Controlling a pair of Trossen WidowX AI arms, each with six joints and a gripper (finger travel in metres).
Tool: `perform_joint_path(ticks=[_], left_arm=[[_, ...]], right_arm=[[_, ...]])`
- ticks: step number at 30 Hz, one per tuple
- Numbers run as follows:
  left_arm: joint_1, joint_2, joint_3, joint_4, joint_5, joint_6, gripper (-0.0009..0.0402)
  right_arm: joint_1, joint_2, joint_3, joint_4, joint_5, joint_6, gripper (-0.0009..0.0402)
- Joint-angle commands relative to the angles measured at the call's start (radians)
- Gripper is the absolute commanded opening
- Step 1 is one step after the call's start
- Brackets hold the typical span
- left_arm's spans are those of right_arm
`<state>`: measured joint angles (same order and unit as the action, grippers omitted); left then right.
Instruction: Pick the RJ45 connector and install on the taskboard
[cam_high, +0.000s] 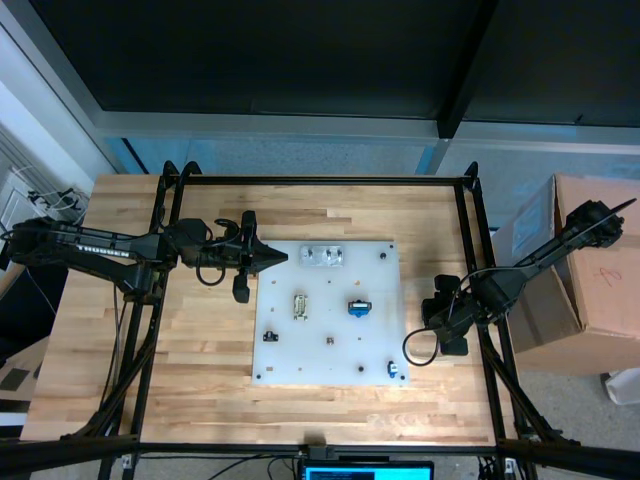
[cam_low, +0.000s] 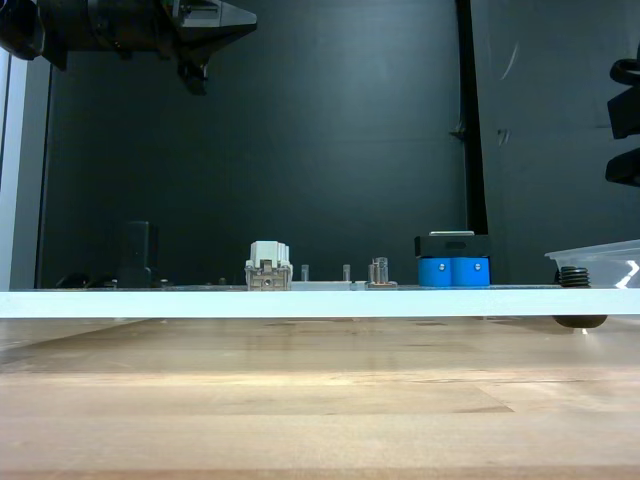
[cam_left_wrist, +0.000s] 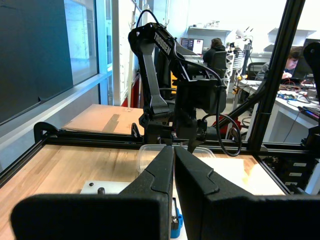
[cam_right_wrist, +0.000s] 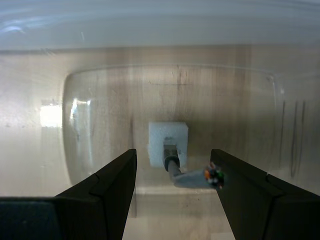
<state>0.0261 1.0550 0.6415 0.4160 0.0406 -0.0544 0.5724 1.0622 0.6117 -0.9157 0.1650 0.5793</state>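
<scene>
The RJ45 connector (cam_right_wrist: 170, 148) stands in a white foam block (cam_right_wrist: 168, 132) on the floor of a clear plastic tray (cam_right_wrist: 75, 125). A short grey cable stub with coloured wire ends trails from it. My right gripper (cam_right_wrist: 172, 156) hovers above it, open, with a finger on each side and nothing between them. In the high view this right gripper (cam_high: 446, 318) is just off the right edge of the white taskboard (cam_high: 330, 345) and hides the connector. My left gripper (cam_high: 272, 257) hangs high over the board's left edge, shut and holding nothing, its fingertips (cam_left_wrist: 173, 148) pressed together.
The board carries a blue block (cam_high: 359, 308), a grey-white socket (cam_high: 299, 306), a silver fitting (cam_high: 322, 257) and a small blue part (cam_high: 396, 371). A black frame (cam_high: 320, 181) rings the wooden table. A cardboard box (cam_high: 585, 270) stands at the right.
</scene>
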Motion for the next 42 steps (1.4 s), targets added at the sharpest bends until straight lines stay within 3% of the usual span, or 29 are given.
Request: perform_joint_path(ticks=[1, 7, 11, 17, 25, 30, 42], left_arm=[[0.000, 0.000, 0.000, 0.000, 0.000, 0.000, 0.0001], [0.000, 0.000, 0.000, 0.000, 0.000, 0.000, 0.0001], [0.000, 0.000, 0.000, 0.000, 0.000, 0.000, 0.0001], [0.000, 0.000, 0.000, 0.000, 0.000, 0.000, 0.0001], [0.000, 0.000, 0.000, 0.000, 0.000, 0.000, 0.0001], [0.000, 0.000, 0.000, 0.000, 0.000, 0.000, 0.0001], [0.000, 0.000, 0.000, 0.000, 0.000, 0.000, 0.0001]], right_arm=[[0.002, 0.000, -0.008, 0.010, 0.000, 0.000, 0.0204], [0.002, 0.000, -0.013, 0.012, 0.001, 0.000, 0.0201], [0.002, 0.000, -0.014, 0.013, 0.001, 0.000, 0.0176], [0.002, 0.000, -0.014, 0.013, 0.004, 0.000, 0.0112], [0.003, 0.000, -0.013, 0.013, 0.000, -0.002, -0.0004], [0.004, 0.000, 0.001, 0.009, 0.000, -0.003, 0.0013], [0.004, -0.002, 0.139, -0.140, 0.000, -0.010, 0.0002]])
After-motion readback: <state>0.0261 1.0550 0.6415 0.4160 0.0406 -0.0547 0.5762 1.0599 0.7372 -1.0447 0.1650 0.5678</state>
